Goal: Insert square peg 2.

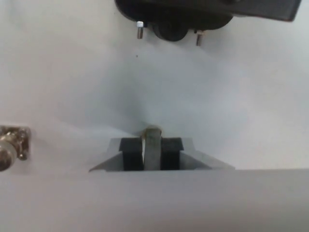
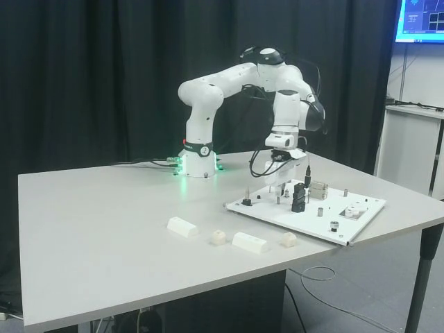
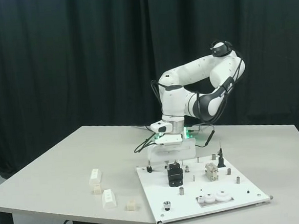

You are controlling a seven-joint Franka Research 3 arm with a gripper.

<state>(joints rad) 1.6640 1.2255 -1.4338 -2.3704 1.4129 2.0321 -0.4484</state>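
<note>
Over the white board point(image 3: 201, 190), your gripper point(image 1: 152, 152) is gripping a slim grey peg point(image 1: 152, 154) between black pads point(image 1: 131, 153); no writing is legible.

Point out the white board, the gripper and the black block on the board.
white board point(image 3: 249, 187), second room view, bare top face.
gripper point(image 1: 152, 153), wrist view, between the fingertips.
black block point(image 3: 175, 175), second room view, front face.
</note>
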